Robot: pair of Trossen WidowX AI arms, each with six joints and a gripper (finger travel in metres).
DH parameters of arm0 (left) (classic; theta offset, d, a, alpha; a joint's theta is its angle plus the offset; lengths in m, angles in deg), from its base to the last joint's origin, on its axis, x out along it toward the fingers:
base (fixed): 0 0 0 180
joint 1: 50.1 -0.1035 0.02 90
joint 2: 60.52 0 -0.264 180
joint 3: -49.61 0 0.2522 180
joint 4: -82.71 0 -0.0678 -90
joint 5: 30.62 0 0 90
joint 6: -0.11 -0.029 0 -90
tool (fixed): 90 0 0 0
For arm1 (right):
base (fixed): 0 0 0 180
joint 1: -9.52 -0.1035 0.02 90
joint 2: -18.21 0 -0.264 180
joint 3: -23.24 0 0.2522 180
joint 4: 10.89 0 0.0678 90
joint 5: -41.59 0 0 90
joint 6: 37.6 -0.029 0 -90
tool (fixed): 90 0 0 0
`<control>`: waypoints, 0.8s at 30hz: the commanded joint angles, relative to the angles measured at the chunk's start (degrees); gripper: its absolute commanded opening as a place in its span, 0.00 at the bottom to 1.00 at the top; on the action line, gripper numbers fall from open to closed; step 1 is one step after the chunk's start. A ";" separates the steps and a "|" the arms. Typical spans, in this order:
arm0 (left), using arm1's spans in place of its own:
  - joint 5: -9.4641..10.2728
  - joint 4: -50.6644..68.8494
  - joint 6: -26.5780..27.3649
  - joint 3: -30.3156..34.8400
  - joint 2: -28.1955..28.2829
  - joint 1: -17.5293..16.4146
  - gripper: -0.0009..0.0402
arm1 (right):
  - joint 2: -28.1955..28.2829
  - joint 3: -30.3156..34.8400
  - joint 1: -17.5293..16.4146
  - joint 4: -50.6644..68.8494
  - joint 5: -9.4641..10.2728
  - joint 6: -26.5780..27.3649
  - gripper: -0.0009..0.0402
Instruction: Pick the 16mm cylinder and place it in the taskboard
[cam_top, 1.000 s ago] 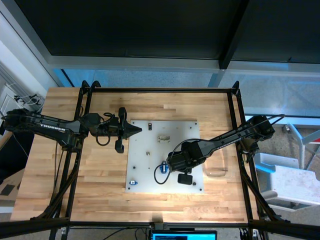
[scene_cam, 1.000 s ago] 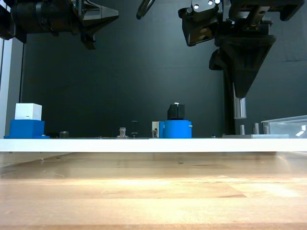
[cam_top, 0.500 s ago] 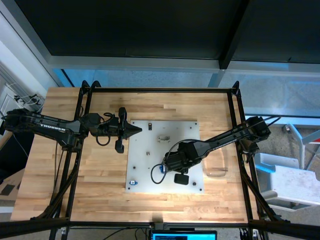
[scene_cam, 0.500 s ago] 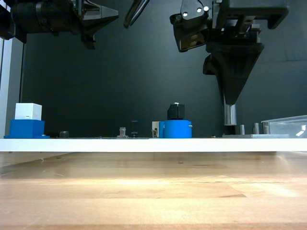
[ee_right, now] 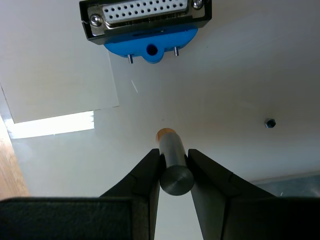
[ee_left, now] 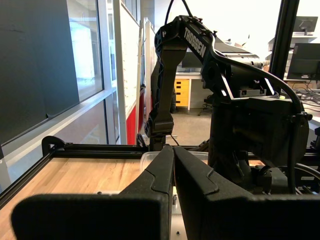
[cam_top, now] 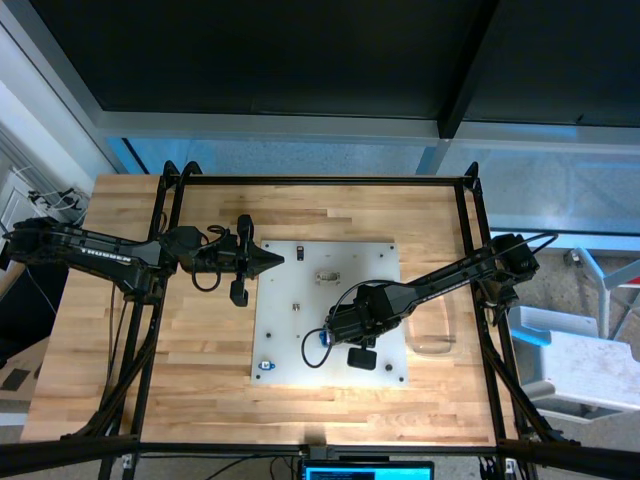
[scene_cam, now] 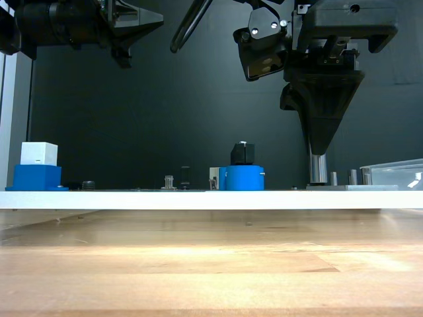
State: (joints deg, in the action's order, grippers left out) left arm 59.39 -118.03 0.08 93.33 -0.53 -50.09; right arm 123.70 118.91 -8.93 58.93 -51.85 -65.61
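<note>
The 16mm cylinder (ee_right: 173,162), a short silver-grey metal peg, stands upright between the fingers of my right gripper (ee_right: 172,154), which is shut on it. Its lower end meets the white taskboard (ee_right: 240,75) just below the blue connector (ee_right: 148,39). In the low view the cylinder (scene_cam: 318,169) hangs from the right gripper (scene_cam: 318,157) with its bottom at board level. From above, the right gripper (cam_top: 345,326) is over the taskboard (cam_top: 290,345), right of centre. My left gripper (cam_top: 270,258) is shut and empty, held high at the board's left edge.
A clear plastic tray (cam_top: 436,336) lies right of the board. On the board stand a blue round fitting (scene_cam: 244,177), a blue base with a white cube (scene_cam: 37,169) and small pegs (scene_cam: 168,181). A black frame surrounds the table.
My right gripper has come down and slightly left with the cylinder, bringing its lower end from well above the board to board level. The left arm has not moved.
</note>
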 commanded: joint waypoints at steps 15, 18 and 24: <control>0.00 -0.02 -0.02 0.00 0.02 -0.02 0.02 | 0.00 -0.15 -0.07 -0.46 0.00 -0.04 0.06; 0.00 -0.02 -0.02 0.00 0.02 -0.02 0.02 | 0.00 -0.66 -0.04 -1.20 0.02 -0.04 0.06; 0.00 -0.02 0.00 0.00 0.02 -0.02 0.02 | 0.00 -1.66 -0.07 -2.80 0.07 -0.15 0.06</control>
State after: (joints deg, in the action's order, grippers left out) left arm 59.39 -118.05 0.05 93.30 -0.53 -50.09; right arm 123.70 117.35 -8.98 56.37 -51.83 -65.80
